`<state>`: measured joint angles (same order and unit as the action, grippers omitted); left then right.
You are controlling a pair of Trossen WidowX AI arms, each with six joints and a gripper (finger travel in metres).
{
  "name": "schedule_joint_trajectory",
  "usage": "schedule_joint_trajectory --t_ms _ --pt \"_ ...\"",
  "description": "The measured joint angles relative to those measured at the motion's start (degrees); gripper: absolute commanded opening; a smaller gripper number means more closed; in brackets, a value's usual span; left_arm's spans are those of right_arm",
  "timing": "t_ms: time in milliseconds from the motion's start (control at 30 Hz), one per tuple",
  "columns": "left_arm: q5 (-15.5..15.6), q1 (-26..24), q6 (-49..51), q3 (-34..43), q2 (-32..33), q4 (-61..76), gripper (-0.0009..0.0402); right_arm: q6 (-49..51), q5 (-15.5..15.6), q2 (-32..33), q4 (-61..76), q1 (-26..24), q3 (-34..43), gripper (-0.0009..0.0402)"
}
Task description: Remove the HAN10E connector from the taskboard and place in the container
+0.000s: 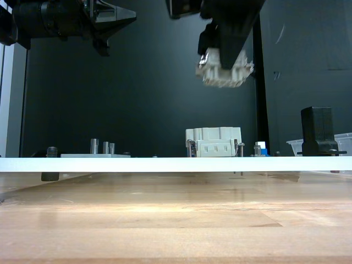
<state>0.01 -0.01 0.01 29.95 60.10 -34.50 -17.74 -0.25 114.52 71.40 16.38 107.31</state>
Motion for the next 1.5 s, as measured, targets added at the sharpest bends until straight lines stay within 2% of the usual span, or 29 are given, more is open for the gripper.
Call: schedule_joint_trajectory --t_ms 233,367,567,1033,1500 --pt "0.00 0.00 0.00 -0.02 0.00 0.00 0.0000 -0.04 -0.28 -1.18 2.14 3.39 -1.05 0.0002" --pt "0.02 0.00 0.00 -0.02 0.00 0.00 0.0000 -1.36 -1.84 -2.67 1.75 5.73 -3.80 0.0002" --pt "0.00 0.00 0.00 0.00 0.00 0.00 0.0000 -6.64 -3.19 -7.45 -1.16 9.03 -11.91 0.0002" --pt "0.00 0.00 0.00 -0.02 0.00 0.00 0.0000 -21.46 -3.28 -20.72 -9.03 16.06 -33.79 0.0002" --pt "0.00 0.00 -0.02 -0.02 0.00 0.00 0.0000 -29.24 -3.21 -22.71 -15.43 24.61 -45.92 0.0002"
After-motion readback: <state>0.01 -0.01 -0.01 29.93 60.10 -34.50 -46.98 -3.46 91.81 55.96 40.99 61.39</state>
